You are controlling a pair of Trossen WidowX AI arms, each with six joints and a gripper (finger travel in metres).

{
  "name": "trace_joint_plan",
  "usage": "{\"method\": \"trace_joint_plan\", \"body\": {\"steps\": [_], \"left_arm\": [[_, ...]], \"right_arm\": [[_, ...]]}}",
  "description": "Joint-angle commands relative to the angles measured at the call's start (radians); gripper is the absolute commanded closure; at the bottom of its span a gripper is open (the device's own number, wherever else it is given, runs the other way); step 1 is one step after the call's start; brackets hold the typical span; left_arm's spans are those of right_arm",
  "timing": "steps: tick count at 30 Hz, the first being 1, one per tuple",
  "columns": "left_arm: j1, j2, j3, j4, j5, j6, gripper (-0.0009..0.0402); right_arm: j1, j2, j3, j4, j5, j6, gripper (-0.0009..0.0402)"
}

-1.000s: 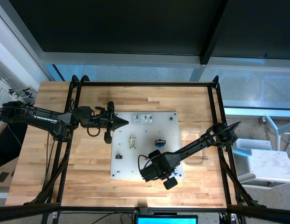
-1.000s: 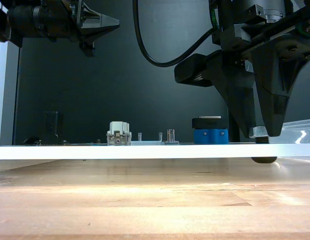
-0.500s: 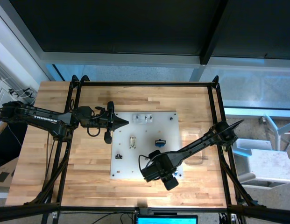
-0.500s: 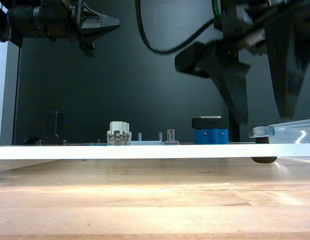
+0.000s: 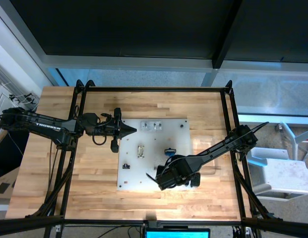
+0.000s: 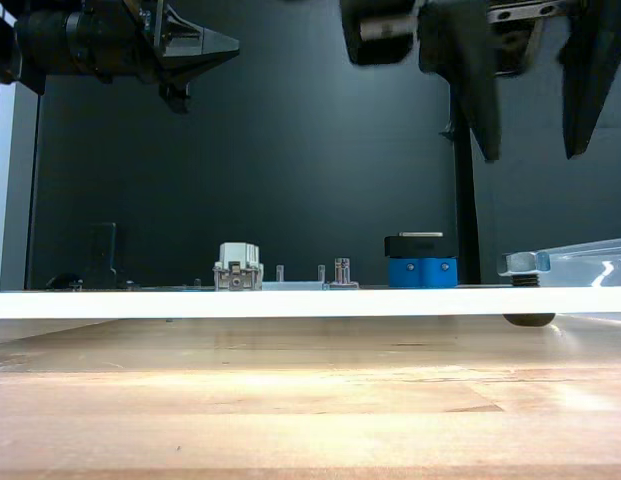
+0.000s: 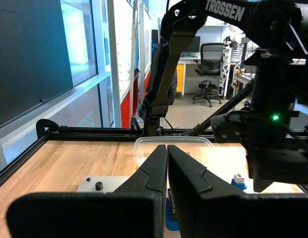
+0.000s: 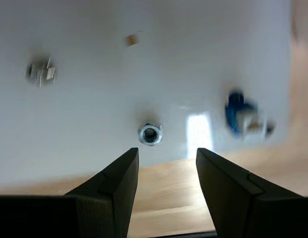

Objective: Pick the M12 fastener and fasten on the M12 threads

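The small silver M12 nut (image 6: 523, 264) sits on top of its black ribbed stud (image 6: 528, 281) at the board's near right edge, some ribs still showing beneath it. The right wrist view looks straight down on the nut (image 8: 150, 134), free on the white board (image 8: 94, 99). My right gripper (image 6: 531, 120) hangs open well above the nut, and nothing is between its fingers (image 8: 116, 183). In the high view the right arm (image 5: 176, 173) covers the stud. My left gripper (image 5: 130, 130) is shut and empty, held high over the board's far left edge.
A blue block (image 6: 422, 272), a grey connector (image 6: 237, 268) and a silver post (image 6: 341, 271) stand mid-board. The clear tray (image 5: 206, 158) lies on the wood right of the white board (image 5: 131, 168). A small blue-and-silver part (image 8: 239, 113) lies near the nut.
My right gripper opened off the nut and rose straight up. The nut stayed on its stud. The left arm has not moved.
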Motion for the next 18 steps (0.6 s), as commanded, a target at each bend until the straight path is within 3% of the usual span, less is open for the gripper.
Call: {"method": "trace_joint_plan", "body": {"steps": [1, 5, 10, 12, 14, 18], "left_arm": [[0.0, 0.0, 0.0, 0.0, 0.0, 0.0, 0.0393], [0.0, 0.0, 0.0, 0.0, 0.0, 0.0, 0.0393], [0.0, 0.0, 0.0, 0.0, 0.0, 0.0, 0.0393], [0.0, 0.0, 0.0, 0.0, 0.0, 0.0, 0.0393], [0.0, 0.0, 0.0, 0.0, 0.0, 0.0, 0.0393], [0.0, 0.0, 0.0, 0.0, 0.0, 0.0, 0.0393]], "right_arm": [[0.0, -0.003, 0.001, 0.026, 0.0, -0.241, 0.0232], [0.005, -0.003, -0.002, 0.032, -0.009, -0.571, 0.023], [0.009, -0.003, -0.002, 0.031, -0.01, -1.084, 0.0233], [0.01, -0.003, -0.002, 0.031, 0.009, -1.205, 0.0233], [0.011, -0.003, -0.006, 0.035, -0.001, -1.297, 0.0232], [0.013, -0.003, -0.006, 0.042, 0.004, -1.315, 0.0233]]}}
